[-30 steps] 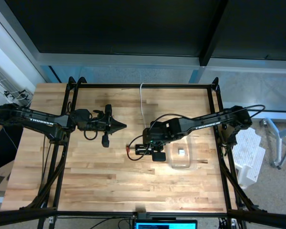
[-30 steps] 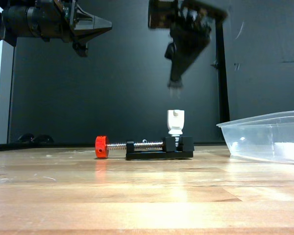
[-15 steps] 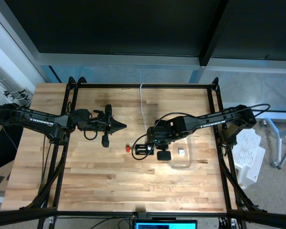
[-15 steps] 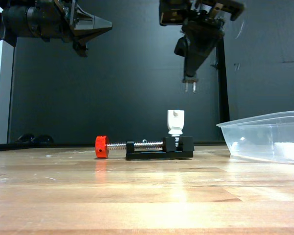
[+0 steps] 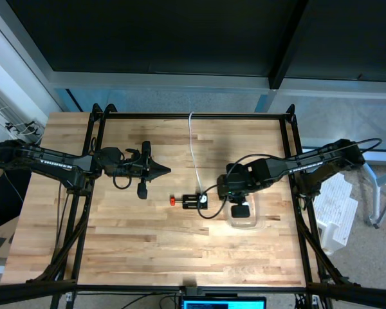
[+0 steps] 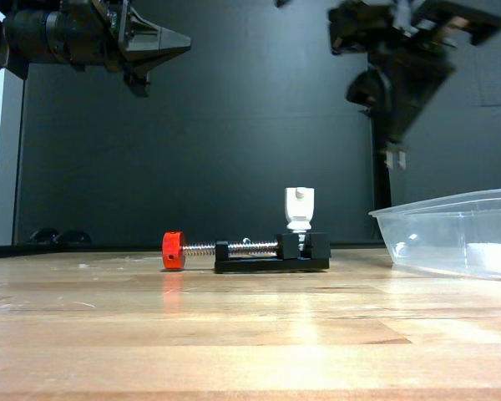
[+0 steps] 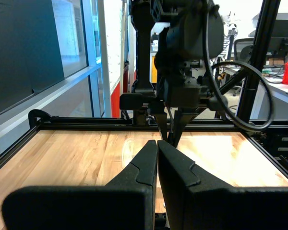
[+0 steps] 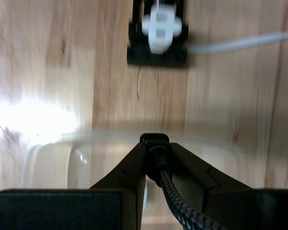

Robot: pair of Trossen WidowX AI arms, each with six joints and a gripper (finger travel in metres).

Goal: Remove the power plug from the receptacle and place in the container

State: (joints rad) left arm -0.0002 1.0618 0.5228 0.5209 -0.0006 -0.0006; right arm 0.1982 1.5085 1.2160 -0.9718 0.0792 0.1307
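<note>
The small black power plug (image 8: 154,140) is pinched between my right gripper's fingers, its braided cord (image 8: 175,203) trailing back toward the camera. In the low view its two prongs (image 6: 394,157) point down in mid-air. My right gripper (image 6: 394,140) hangs above the left rim of the clear container (image 6: 459,234), to the right of the white receptacle (image 6: 299,207), which stands unplugged in the black vise (image 6: 271,252). From above, the right gripper (image 5: 235,193) sits over the container's (image 5: 252,222) near-left end. My left gripper (image 5: 164,170) hovers shut, high over the table's left half.
The vise's red knob (image 5: 172,201) points left. A long white cable (image 5: 193,145) runs from the receptacle to the table's far edge. A black frame (image 5: 193,116) borders the wooden table. The left wrist view shows the right arm (image 7: 185,72) straight ahead.
My right gripper has carried the plug rightward, from above the receptacle to over the container's left rim, and slightly lower. The left arm has not moved.
</note>
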